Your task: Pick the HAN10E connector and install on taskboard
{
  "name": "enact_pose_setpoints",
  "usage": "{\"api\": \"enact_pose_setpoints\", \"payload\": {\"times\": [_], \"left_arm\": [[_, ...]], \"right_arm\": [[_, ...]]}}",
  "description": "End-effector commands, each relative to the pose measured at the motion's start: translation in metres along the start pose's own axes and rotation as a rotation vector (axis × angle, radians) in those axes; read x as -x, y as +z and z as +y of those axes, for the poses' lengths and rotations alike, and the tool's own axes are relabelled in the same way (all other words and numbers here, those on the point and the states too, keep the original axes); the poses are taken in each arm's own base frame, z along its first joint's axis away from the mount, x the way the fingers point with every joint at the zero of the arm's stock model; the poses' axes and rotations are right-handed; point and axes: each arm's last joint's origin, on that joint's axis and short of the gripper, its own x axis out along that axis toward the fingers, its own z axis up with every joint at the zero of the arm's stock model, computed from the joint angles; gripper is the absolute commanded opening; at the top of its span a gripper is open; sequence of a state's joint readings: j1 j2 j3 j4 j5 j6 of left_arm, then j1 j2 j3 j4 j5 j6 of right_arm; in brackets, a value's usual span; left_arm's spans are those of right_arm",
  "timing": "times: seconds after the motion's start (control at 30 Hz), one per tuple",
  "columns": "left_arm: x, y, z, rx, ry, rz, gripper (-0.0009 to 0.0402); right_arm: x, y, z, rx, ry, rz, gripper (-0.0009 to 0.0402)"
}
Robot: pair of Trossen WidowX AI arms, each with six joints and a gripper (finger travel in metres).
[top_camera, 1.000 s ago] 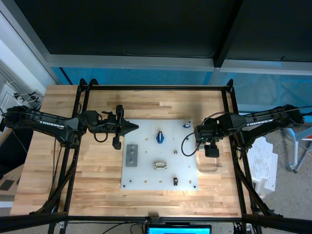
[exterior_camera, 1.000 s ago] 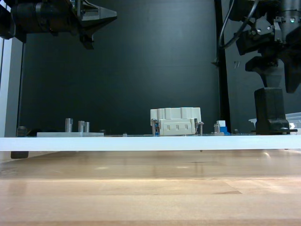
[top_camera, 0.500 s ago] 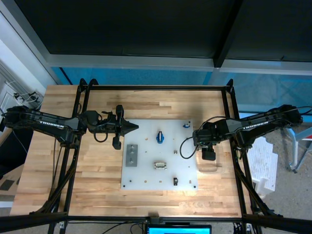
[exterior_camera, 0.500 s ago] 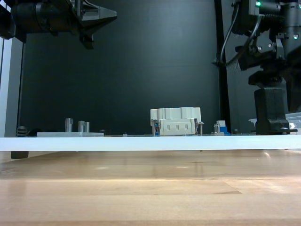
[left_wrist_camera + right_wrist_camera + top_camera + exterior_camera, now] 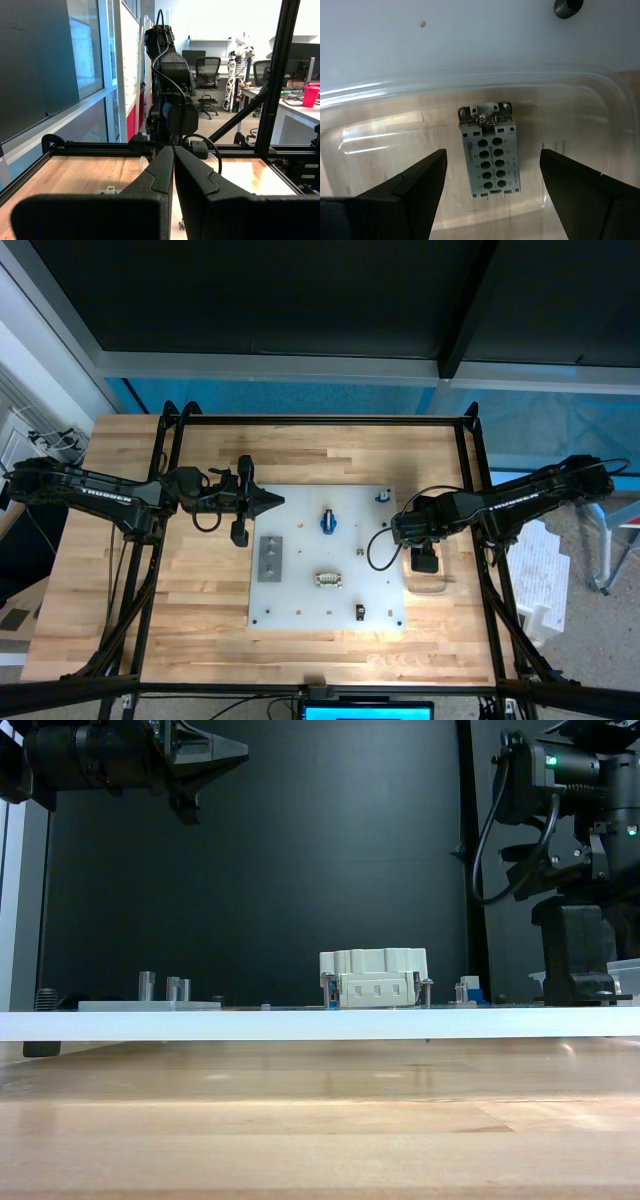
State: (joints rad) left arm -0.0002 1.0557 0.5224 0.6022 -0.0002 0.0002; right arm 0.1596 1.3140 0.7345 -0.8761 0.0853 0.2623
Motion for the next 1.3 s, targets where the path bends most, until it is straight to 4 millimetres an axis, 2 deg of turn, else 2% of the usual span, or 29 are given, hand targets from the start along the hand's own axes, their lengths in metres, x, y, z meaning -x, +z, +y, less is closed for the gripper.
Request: {"api": "enact_pose_setpoints", "payload": {"times": [0.03,0.23,0.6,1.3], "left_arm": [[0.0,0.0,0.0,0.0,0.0,0.0,0.0001],[0.0,0.0,0.0,0.0,0.0,0.0,0.0001],[0.0,0.0,0.0,0.0,0.0,0.0,0.0001],[0.0,0.0,0.0,0.0,0.0,0.0,0.0001]], "right_arm": [[-0.005,-0.001,0.0,-0.002,0.001,-0.002,0.0259],[-0.014,-0.007,0.0,0.0,0.0,0.002,0.0259],[-0.016,-0.006,0.0,0.002,0.003,-0.011,0.0251],[-0.015,-0.007,0.0,0.0,0.0,-0.001,0.0064]]}}
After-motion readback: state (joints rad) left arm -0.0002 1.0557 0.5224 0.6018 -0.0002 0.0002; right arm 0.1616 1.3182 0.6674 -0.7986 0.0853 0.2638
